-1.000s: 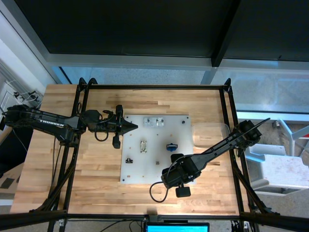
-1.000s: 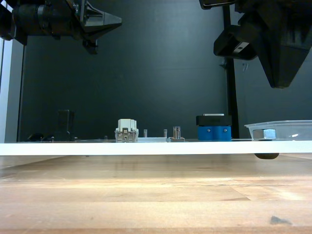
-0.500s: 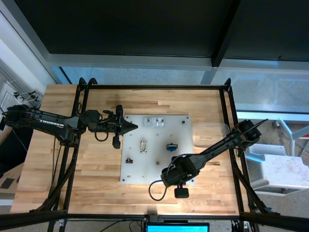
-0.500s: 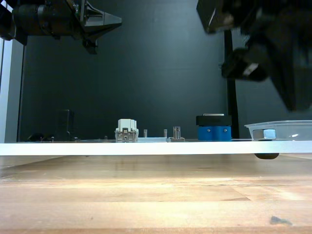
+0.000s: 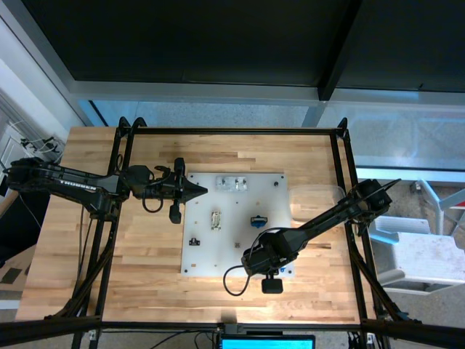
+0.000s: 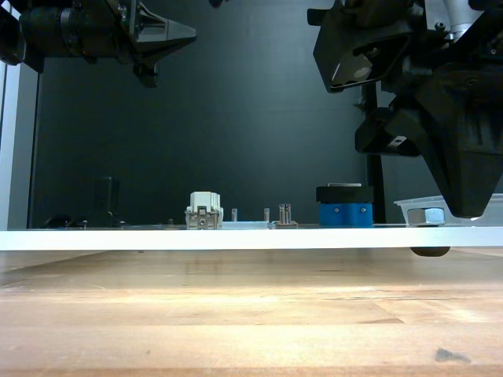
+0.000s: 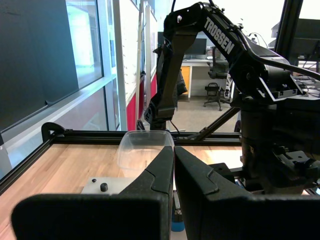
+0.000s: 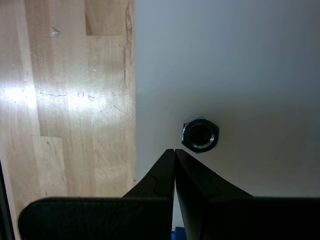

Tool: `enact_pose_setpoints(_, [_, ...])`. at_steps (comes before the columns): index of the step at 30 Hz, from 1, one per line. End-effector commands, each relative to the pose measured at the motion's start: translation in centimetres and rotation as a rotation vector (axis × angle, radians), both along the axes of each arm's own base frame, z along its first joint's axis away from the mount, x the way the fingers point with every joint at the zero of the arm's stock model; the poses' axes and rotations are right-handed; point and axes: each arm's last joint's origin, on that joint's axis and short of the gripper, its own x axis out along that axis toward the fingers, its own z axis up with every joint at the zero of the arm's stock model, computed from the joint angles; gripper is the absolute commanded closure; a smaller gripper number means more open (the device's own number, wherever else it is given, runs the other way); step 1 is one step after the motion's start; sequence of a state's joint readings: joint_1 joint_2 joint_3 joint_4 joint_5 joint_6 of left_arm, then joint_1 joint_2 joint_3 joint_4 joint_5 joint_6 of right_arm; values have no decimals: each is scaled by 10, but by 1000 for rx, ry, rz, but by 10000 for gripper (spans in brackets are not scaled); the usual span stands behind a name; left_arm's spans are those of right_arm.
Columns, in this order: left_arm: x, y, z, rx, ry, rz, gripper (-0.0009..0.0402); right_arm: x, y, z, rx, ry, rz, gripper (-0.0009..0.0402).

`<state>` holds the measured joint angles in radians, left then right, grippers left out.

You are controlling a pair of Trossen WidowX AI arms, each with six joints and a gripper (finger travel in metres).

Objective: Unfasten the M12 fastener and place in the container

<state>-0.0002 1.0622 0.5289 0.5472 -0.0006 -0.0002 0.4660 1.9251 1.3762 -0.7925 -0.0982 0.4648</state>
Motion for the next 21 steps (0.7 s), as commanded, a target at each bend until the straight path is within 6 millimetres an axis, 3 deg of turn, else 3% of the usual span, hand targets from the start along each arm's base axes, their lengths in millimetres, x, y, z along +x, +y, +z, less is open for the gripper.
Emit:
enact_pose_setpoints(1, [0, 0, 0, 0, 0, 0, 393, 1, -1, 0, -10, -6, -1, 393])
enact_pose_setpoints(6, [0, 0, 0, 0, 0, 0, 393, 1, -2, -1, -56, -22, -11, 393])
enact_pose_setpoints(9, [0, 0, 0, 0, -1, 0, 393, -2, -12, 5, -291, -71, -155, 393])
enact_pose_setpoints(11, [0, 0, 0, 0, 0, 0, 393, -2, -14, 11, -354, -78, -176, 393])
enact_pose_setpoints(21, [0, 0, 0, 0, 0, 0, 393, -3, -10, 18, -229, -23, -152, 393])
